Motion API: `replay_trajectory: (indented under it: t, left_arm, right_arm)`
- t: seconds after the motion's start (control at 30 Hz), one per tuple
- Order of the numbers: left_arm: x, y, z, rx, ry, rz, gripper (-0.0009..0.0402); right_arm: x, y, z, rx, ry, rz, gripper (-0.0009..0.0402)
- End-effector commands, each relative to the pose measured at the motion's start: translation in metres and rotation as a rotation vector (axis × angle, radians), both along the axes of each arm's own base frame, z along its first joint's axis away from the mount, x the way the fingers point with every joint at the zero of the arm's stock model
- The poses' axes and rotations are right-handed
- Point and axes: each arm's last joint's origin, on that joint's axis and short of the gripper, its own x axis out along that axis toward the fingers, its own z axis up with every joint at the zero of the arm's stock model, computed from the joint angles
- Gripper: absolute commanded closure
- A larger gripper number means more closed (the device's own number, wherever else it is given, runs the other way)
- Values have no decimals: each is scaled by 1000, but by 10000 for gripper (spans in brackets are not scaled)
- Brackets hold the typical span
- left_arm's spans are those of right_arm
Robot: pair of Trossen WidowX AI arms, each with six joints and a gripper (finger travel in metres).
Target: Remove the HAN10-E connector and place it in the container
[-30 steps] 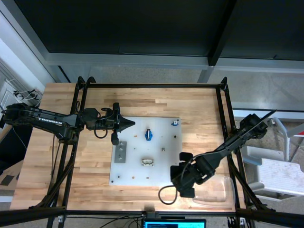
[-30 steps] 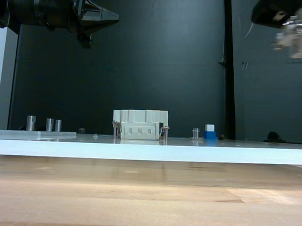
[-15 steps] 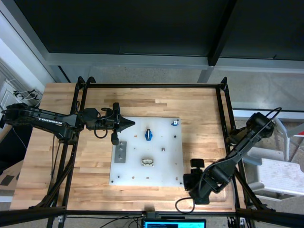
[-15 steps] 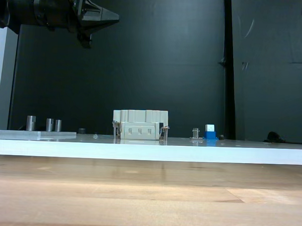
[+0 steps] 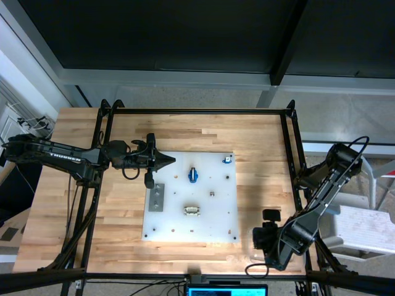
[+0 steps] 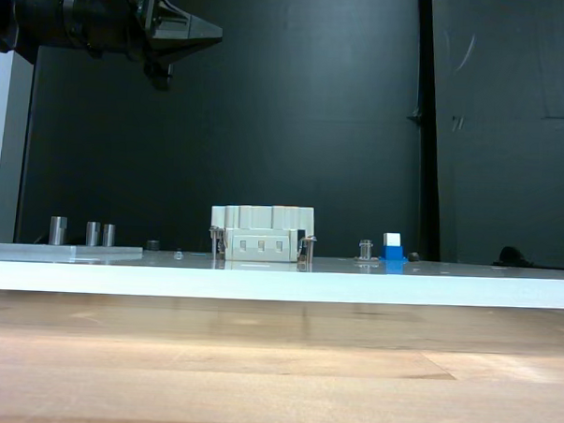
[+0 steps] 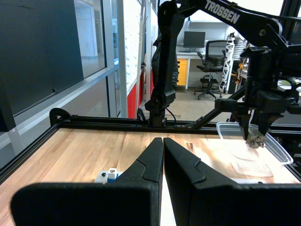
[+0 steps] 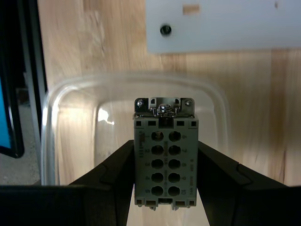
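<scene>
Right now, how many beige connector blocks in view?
2: held block in the right gripper above the tray; second block on the white board; left gripper, shut, hovers over the board's far-left corner.

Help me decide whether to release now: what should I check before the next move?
1. Connector held firmly by the right gripper: ok, clamped between both fingers.
2. Connector over the container: ok, its rim surrounds the connector in the right wrist view.
3. Connector clear of the board: ok, the board's edge lies beyond the container's rim.
4. Drop height to the container's floor: cannot tell.
5. Left gripper out of the way: ok, shut, raised over the board's far left part, well apart from the container.
</scene>
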Motion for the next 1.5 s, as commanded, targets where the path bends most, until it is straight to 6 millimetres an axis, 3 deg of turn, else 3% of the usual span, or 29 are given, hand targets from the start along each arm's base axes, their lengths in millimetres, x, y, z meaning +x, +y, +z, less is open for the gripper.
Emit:
replay_trajectory:
  t: [0.03, 0.63, 1.33, 1.5]
  left_arm:
    - [0, 0, 0, 0, 0, 0, 393]
    - [0, 0, 0, 0, 0, 0, 393]
    - [0, 0, 0, 0, 0, 0, 393]
    - [0, 0, 0, 0, 0, 0, 393]
  right_arm:
    - [-7, 3, -4, 0, 8, -10, 361]
    - [-21, 4, -38, 51, -1, -49, 361]
    - [-20, 7, -55, 75, -10, -45, 361]
    - [-21, 8, -55, 81, -4, -43, 339]
